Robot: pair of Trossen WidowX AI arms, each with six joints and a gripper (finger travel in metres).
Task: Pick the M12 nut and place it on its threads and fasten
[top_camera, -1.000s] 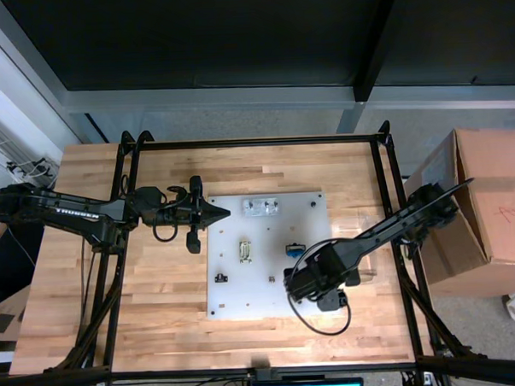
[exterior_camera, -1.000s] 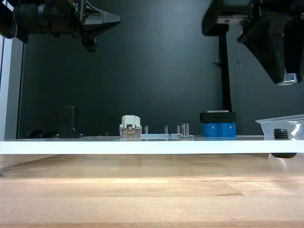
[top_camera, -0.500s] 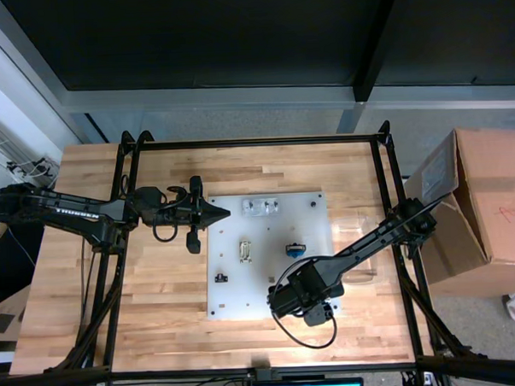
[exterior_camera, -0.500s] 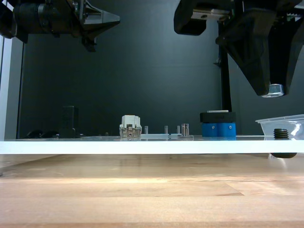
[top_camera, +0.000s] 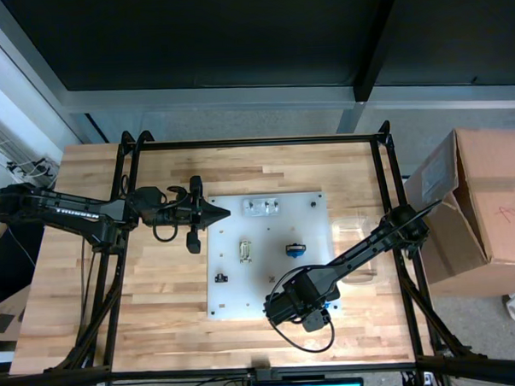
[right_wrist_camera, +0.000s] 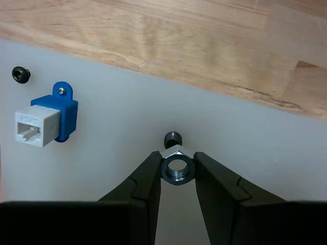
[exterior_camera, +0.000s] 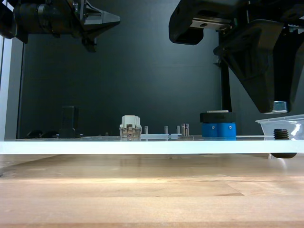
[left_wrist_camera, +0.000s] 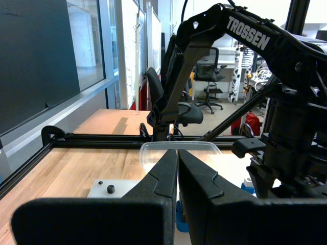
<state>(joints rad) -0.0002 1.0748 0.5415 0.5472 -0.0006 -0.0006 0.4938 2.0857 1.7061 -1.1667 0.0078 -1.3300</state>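
Observation:
The small silver nut [right_wrist_camera: 177,169] is held between the fingers of my right gripper [right_wrist_camera: 177,158], which is shut on it. In the low view the nut [exterior_camera: 280,105] hangs a short way above the black ribbed stud [exterior_camera: 281,134], clear of it. The stud's ribs are bare. The right wrist view shows the stud [right_wrist_camera: 172,139] just beyond the nut on the white board [right_wrist_camera: 102,163]. In the high view the right gripper [top_camera: 314,303] hides both at the board's near right edge. My left gripper [top_camera: 222,213] is shut and empty, raised over the board's far left edge.
A clear tray [top_camera: 360,240] lies on the table right of the board. A blue connector block [top_camera: 295,250] and a grey connector [top_camera: 244,251] stand mid-board. A cardboard box [top_camera: 480,209] sits past the table's right edge. Black frame rails surround the table.
My right gripper has moved toward the board's near edge and come down with the nut, which now hangs closer above the stud. The left arm has not moved.

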